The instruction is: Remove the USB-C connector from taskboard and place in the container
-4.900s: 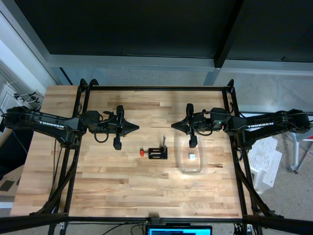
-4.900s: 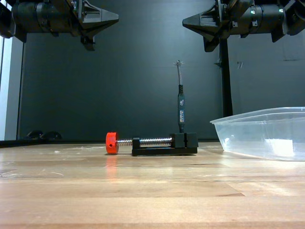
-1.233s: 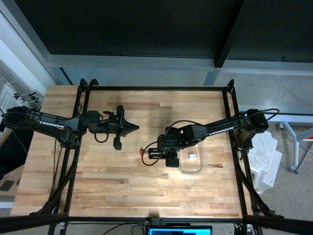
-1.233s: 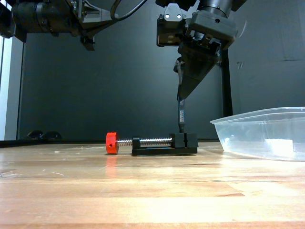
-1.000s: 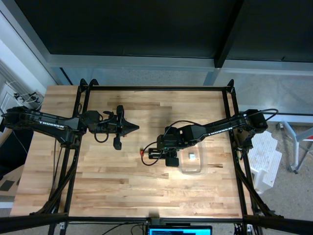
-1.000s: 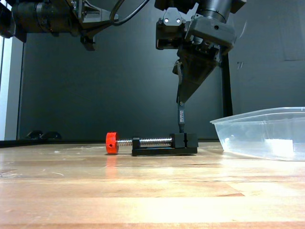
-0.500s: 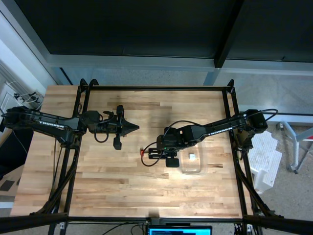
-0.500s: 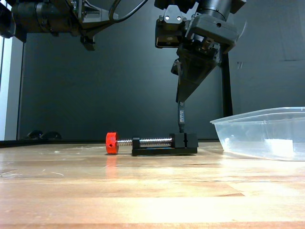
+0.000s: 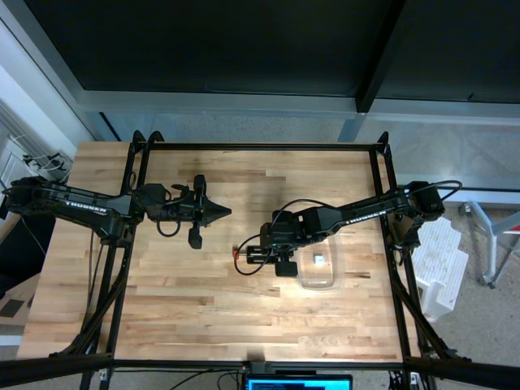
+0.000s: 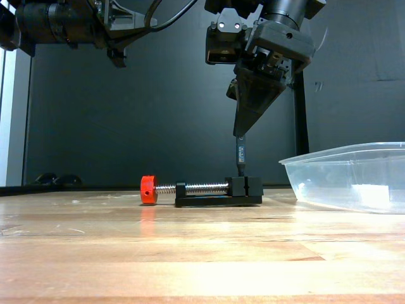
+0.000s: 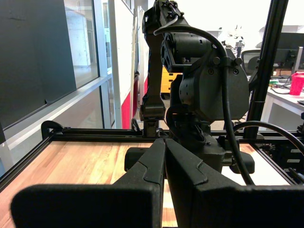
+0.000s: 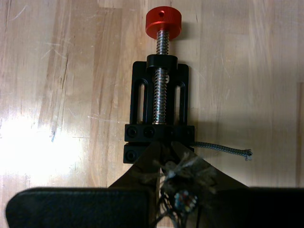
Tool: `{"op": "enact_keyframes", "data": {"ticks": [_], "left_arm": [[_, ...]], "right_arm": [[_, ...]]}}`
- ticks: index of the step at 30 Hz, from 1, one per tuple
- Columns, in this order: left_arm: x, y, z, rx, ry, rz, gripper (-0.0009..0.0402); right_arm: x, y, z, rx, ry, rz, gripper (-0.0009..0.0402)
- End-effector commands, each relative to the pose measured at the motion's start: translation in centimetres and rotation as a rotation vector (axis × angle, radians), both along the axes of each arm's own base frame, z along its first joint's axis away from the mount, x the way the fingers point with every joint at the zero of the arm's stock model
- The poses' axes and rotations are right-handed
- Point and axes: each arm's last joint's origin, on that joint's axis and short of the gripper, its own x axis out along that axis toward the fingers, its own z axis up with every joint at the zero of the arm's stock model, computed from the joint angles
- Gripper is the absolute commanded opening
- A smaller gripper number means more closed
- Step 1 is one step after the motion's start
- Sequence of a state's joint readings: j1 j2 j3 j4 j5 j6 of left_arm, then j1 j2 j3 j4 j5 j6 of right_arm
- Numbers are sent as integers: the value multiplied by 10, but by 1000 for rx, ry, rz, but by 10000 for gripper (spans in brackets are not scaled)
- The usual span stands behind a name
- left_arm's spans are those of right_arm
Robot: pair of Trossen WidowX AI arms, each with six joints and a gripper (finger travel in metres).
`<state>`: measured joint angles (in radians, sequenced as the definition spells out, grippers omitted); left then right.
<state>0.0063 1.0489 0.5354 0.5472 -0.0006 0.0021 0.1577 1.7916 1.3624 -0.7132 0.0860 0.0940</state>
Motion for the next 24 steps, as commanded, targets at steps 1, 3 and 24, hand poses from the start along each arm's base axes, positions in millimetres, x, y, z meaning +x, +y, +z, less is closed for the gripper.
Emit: {"op": "enact_keyframes", "data": {"ticks": [1,3,24], "left_arm": [[0,0,0,0,0,0,0],[0,0,0,0,0,0,0],[0,0,0,0,0,0,0]], "right_arm": [[0,0,0,-4,0,5,0],[0,0,0,-4,-1,4,0],[1,0,24,-7,-26,22,0]]}}
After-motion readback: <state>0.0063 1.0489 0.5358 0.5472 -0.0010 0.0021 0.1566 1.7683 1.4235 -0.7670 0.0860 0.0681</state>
